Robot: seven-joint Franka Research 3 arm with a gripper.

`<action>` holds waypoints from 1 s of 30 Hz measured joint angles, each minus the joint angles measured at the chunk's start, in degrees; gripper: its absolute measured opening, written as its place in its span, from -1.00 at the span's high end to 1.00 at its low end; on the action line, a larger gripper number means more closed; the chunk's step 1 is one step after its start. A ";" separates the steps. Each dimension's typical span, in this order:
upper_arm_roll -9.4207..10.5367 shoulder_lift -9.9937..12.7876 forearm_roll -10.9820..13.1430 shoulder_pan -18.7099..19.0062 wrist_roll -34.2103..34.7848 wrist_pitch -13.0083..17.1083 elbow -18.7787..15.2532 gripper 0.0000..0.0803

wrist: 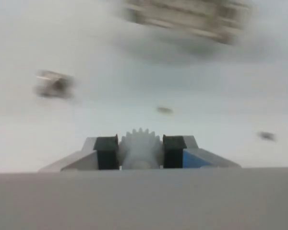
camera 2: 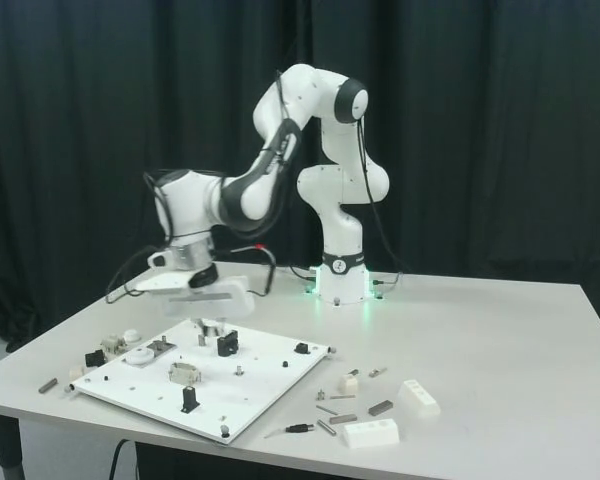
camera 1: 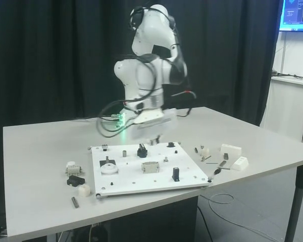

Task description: Place small gear.

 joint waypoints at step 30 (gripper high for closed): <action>5.13 -0.83 -0.01 24.99 31.38 1.25 1.59 0.52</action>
